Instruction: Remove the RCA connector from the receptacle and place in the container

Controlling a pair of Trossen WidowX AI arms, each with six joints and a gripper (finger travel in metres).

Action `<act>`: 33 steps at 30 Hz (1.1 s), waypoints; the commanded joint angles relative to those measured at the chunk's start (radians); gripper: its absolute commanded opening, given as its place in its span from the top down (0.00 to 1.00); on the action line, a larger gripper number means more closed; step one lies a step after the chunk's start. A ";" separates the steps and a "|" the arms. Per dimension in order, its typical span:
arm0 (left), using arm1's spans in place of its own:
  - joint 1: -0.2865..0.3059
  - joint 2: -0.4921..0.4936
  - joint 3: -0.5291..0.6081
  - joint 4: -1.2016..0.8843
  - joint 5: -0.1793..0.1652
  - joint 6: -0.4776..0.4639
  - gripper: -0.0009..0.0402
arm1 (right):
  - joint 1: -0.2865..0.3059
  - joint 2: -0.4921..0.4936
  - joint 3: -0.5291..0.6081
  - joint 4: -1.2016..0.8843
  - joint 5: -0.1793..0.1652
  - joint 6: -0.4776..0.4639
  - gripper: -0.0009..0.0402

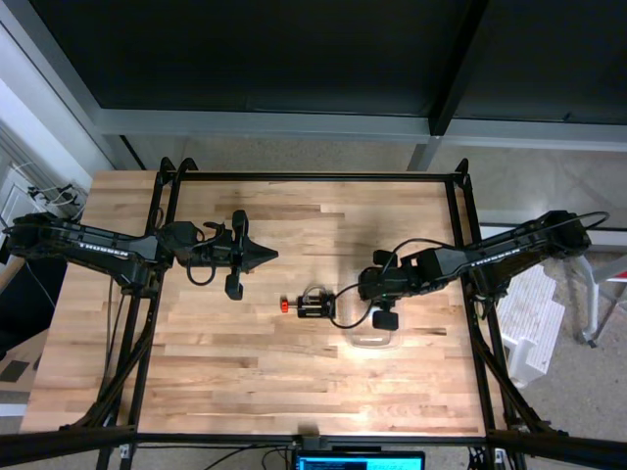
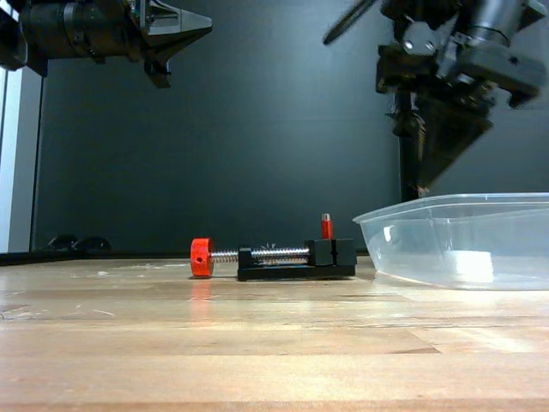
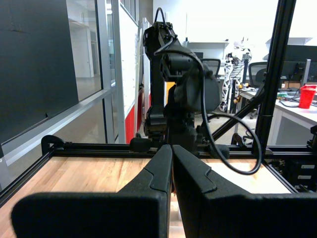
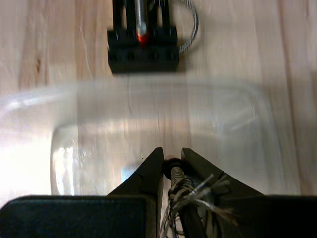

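Height matters: right tool (image 4: 172, 151), pinching the RCA connector (image 4: 174, 173) above the clear container (image 2: 429, 225), should descend inside its walls before spreading; left tool (image 3: 171, 148), pressed together, hangs parked high at left

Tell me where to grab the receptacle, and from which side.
Take the receptacle by its black body, from above, jaws across its narrow width: it lies flat, and the screw and red knob fill one end. The left gripper hangs shut, high to its left; the right gripper holds the RCA connector over the container.
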 commanded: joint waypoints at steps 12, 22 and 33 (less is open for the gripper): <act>0.000 0.000 0.000 0.000 0.000 0.000 0.98 | 0.008 -0.002 -0.073 -0.042 0.000 0.027 0.83; 0.000 0.000 0.000 0.000 0.000 0.000 0.98 | 0.009 -0.002 -0.072 -0.042 0.001 0.043 0.67; 0.000 0.000 0.000 0.000 0.000 0.000 0.98 | 0.009 -0.007 -0.071 -0.040 0.001 0.045 0.63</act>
